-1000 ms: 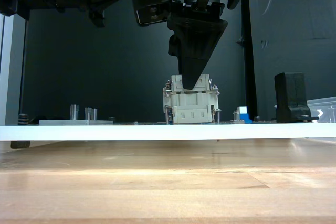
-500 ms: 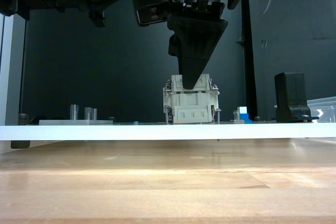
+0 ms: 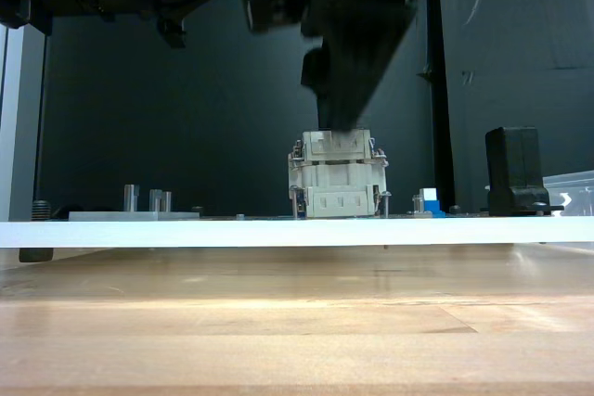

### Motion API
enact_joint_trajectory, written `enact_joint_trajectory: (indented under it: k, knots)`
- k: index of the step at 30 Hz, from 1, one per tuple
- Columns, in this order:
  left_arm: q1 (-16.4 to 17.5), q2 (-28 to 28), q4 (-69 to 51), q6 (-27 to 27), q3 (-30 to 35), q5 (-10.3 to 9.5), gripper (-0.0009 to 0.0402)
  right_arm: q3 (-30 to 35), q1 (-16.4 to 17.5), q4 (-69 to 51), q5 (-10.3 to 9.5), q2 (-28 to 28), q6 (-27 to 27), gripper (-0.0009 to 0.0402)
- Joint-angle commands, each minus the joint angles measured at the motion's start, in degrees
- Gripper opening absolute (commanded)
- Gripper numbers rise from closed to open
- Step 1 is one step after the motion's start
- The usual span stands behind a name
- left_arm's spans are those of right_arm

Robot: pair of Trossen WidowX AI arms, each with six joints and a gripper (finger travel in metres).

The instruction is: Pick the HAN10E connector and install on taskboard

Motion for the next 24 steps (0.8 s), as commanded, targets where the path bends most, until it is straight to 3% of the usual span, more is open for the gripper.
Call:
enact_joint_trajectory:
  k: [1,9,24]
  knots:
    - [0.0,0.0,0.0,0.0,0.0,0.02,0.0001,0.2,0.0,-1.3,-0.02,-1.9,0.1,0.0341]
    - [0.0,0.0,0.0,0.0,0.0,0.02,0.0001,0.2,0.0,-2.6,0.2,-5.6,0.2,0.0346]
    - [0.0,0.0,0.0,0.0,0.0,0.02,0.0001,0.2,0.1,-2.7,0.15,-6.5,0.2,0.0346]
